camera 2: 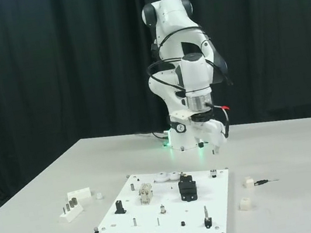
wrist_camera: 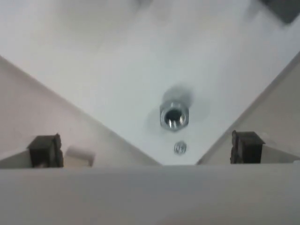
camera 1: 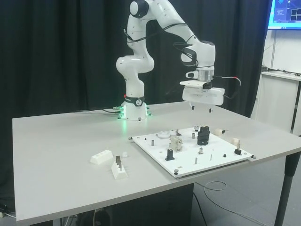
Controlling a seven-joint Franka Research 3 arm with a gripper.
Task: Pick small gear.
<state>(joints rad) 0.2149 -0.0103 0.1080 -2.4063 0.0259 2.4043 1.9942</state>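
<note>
The tool [wrist_camera: 145,150] hangs released, its two fingers [wrist_camera: 44,150] spread wide with nothing between them, well above the far part of the white board [camera 1: 221,162]. Directly under it, the wrist view shows a metal hex nut [wrist_camera: 174,116] and a tiny screw head [wrist_camera: 180,148] on the board, not a gear.

The small gear [camera 2: 173,176] seems to be one of two white round pieces at the board's back edge, beside a second white disc [camera 2: 160,178]; which of the two is the smaller I cannot tell. It lies well apart from the tool.

It looks light, stiff and flat, probably plastic, so it should not crush, but its low profile leaves little to hold. The fingers are best set on opposite sides of the toothed rim, coming down close to the board.

Counted: one tool, one board, two white discs, one black block [camera 2: 186,189] on the board, and two white holders [camera 1: 101,157] on the grey surface [camera 1: 56,141].
</note>
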